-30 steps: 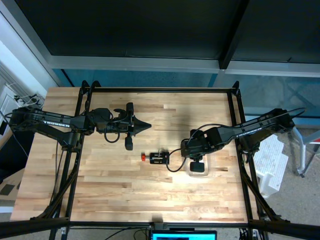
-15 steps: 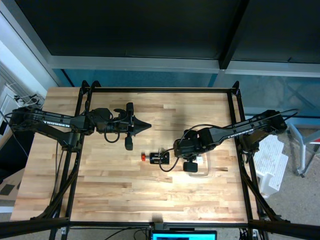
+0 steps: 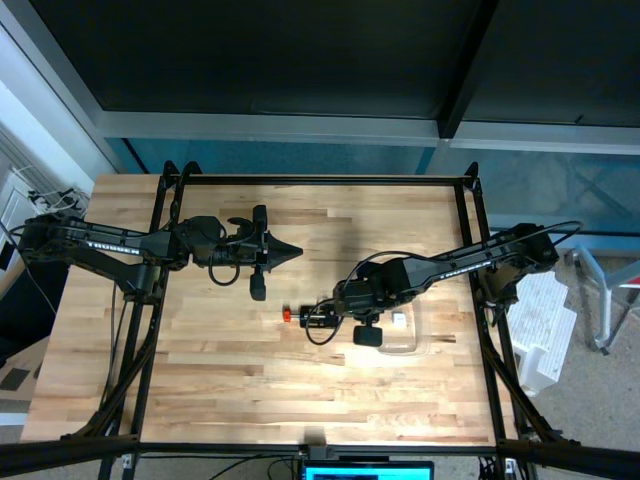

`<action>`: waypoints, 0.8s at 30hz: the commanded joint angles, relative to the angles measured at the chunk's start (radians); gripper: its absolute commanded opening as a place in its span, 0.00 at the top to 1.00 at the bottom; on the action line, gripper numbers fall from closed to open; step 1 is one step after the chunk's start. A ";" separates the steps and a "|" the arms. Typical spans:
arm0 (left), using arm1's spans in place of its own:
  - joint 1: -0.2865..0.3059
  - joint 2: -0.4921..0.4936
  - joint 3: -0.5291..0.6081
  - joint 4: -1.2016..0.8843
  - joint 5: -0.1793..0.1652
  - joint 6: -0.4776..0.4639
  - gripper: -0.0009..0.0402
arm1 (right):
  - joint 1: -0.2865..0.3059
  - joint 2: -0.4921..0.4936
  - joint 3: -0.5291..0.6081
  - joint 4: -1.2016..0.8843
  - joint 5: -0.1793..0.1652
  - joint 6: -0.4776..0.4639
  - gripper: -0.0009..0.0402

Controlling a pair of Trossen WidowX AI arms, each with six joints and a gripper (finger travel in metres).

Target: Pick the rca connector and install on the hub

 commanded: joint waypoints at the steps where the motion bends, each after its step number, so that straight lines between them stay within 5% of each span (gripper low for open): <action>1: 0.000 0.000 0.000 0.000 0.000 0.000 0.98 | -0.002 0.027 0.028 0.000 0.000 0.002 0.81; 12: 0.000 0.000 0.000 0.000 0.000 0.000 0.98 | -0.004 0.111 0.114 0.001 0.000 0.013 0.66; 24: 0.000 0.000 0.000 0.000 0.000 0.000 0.98 | -0.006 0.170 0.169 0.001 -0.003 0.020 0.64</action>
